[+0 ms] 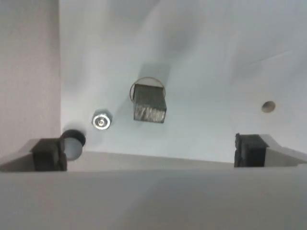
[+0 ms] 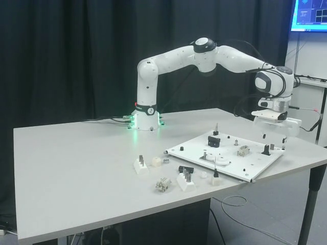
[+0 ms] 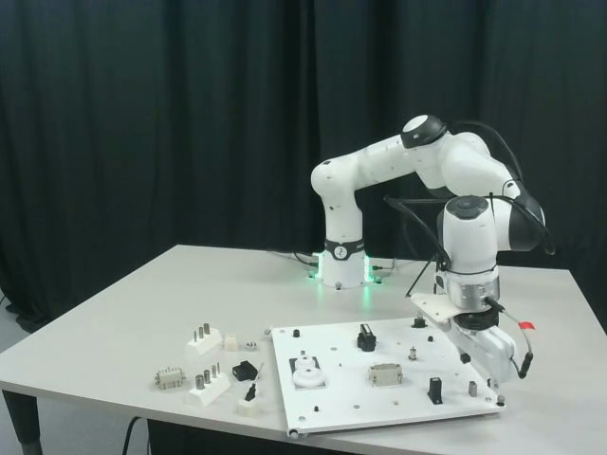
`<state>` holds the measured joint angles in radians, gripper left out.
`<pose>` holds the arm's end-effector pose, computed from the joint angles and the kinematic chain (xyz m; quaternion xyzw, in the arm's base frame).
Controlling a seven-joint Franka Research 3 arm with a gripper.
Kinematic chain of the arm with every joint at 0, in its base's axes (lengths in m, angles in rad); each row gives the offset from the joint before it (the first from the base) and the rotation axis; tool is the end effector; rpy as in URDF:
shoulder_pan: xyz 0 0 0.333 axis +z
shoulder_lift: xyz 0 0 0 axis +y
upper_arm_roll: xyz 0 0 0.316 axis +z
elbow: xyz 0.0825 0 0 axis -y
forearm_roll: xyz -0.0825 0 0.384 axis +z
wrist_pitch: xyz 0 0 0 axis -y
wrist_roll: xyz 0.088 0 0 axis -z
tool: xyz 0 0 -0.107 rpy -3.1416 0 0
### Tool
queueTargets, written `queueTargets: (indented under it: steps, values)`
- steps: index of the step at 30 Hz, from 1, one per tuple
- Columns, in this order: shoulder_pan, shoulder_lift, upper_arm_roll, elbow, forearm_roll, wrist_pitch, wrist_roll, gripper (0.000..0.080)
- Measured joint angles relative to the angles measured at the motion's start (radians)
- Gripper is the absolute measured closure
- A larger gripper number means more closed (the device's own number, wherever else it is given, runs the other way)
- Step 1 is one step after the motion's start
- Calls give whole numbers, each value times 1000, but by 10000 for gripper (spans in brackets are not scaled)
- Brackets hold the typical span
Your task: Pick USB.
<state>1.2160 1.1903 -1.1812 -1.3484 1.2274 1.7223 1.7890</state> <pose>0.6328 0.3485 0.2414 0.6162 -0.7830 -0.0850 0.0047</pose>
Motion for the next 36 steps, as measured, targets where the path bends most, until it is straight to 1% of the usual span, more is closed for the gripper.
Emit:
queueTargets:
  steps: [1, 2, 7, 8, 15, 28, 36]
  values:
    - [0, -1, -3, 1, -1, -4, 1, 235]
    - [1, -3, -6, 1, -3, -7, 1, 18]
    - [3, -7, -20, 4, -4, -26, 2, 18]
    - [3, -7, -22, 4, -4, -27, 2, 5]
    - [8, -7, -38, 6, -7, -36, 2, 3]
    - [12, -7, -59, 25, -62, -37, -19, 3]
    - [16, -7, -72, 27, -76, -42, -38, 3]
